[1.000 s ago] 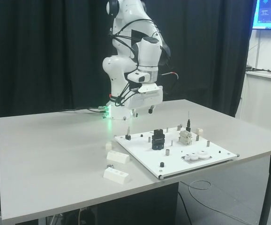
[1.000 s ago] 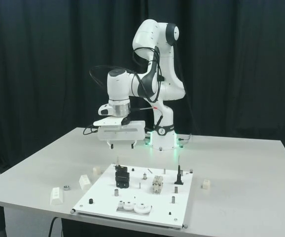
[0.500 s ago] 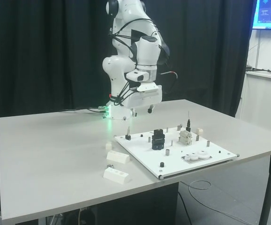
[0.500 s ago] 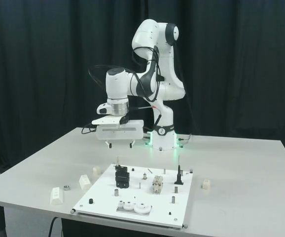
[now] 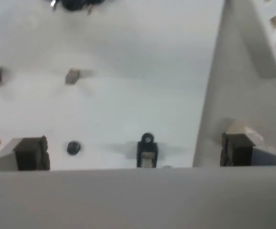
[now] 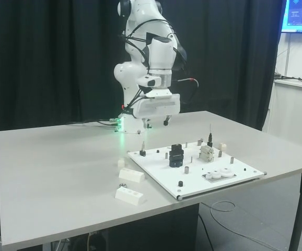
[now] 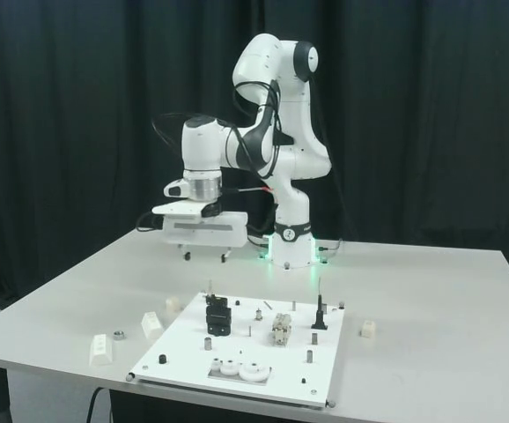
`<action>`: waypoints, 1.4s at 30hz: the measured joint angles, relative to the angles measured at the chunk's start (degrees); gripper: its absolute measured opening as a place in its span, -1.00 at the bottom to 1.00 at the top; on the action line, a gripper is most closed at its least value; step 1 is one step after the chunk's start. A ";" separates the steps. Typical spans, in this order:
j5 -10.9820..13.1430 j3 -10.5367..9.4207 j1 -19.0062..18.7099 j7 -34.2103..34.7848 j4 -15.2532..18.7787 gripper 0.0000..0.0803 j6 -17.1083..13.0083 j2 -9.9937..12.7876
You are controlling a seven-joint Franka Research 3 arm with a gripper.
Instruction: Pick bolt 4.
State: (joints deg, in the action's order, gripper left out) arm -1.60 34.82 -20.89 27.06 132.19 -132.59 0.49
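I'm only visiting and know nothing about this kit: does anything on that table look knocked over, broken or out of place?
Nothing looks broken or spilled. The only loose things are a few small white blocks on the grey table, off the white board. The gripper hangs open above the table, holding nothing.

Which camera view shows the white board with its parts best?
The second room view shows the white board best: all of it lies unobstructed, seen from the front. The first room view also shows it whole, but at a slant. The wrist view, looking down between the open fingers, shows only one area near its edge.
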 joint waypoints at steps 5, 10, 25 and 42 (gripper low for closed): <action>0.00 0.14 1.16 1.60 -1.49 0.99 -1.14 0.47; 0.00 0.21 2.86 2.10 -3.63 0.99 -1.67 1.48; 1.65 0.22 7.17 1.07 -9.57 0.99 -3.61 7.18; 13.78 0.21 10.93 1.07 -11.54 0.99 -11.10 14.97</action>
State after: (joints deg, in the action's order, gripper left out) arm 12.18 35.04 -9.97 28.13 120.65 -143.69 15.46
